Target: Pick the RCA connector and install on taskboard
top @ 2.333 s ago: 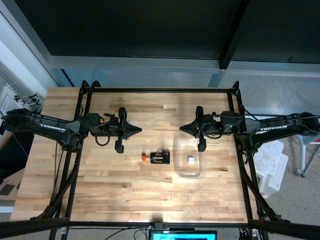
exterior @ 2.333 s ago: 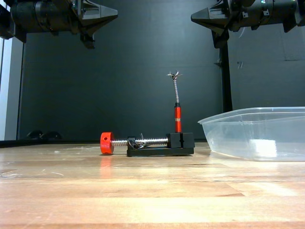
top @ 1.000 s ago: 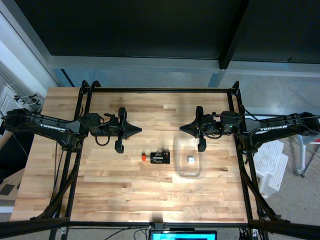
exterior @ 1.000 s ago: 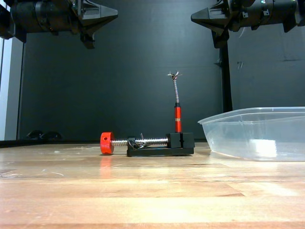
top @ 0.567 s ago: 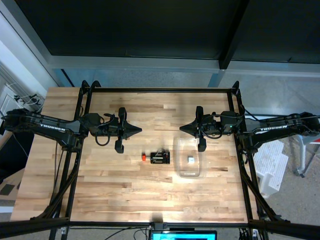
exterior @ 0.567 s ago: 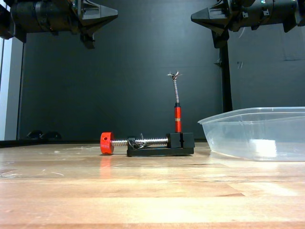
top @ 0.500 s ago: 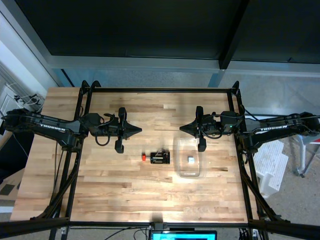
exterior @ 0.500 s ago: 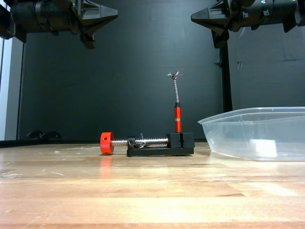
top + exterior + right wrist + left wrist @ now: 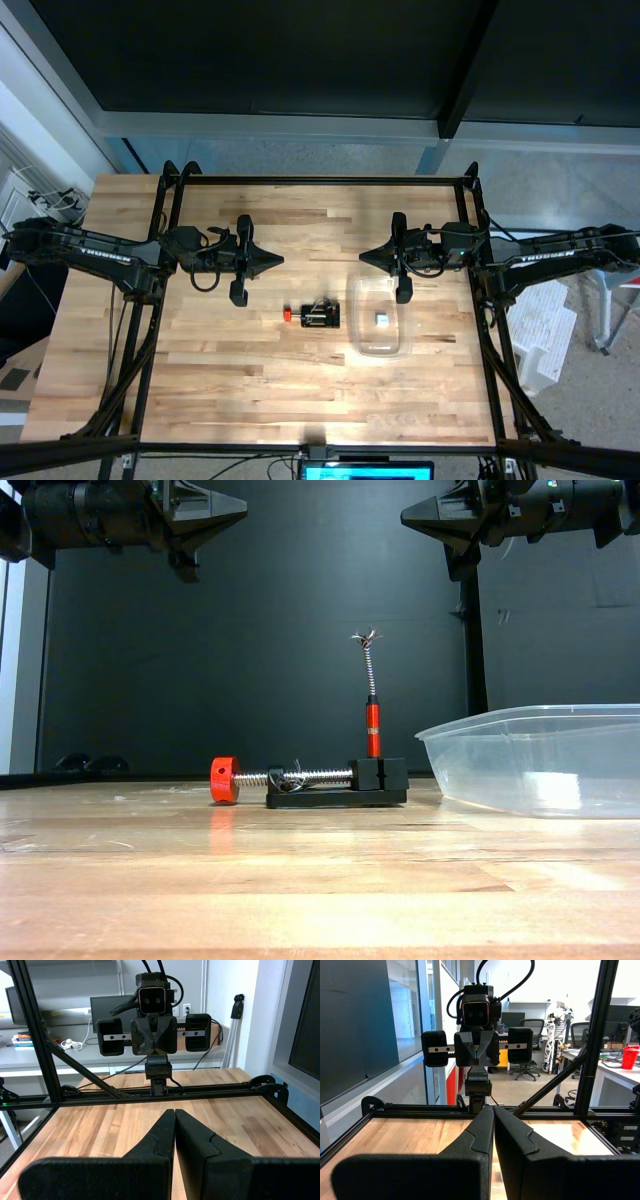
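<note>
High over the wooden table, the fingers of the left gripper are pressed together to a point and hold nothing. The fingers of the right gripper are likewise closed and empty. The two tips face each other across the middle of the table, well apart, each arm reaching in level from its own edge. Below and between them sits the taskboard, a small black block lying flat on the wood. It has a red stub at the end toward the left arm, a silvery spring running along its top, and a thin upright spring rising from a red post at the other end. Just beside that end, on the right arm's side, lies a clear plastic tray. The RCA connector, a tiny pale piece, rests on the tray's floor, apart from the taskboard and touched by neither gripper.
</note>
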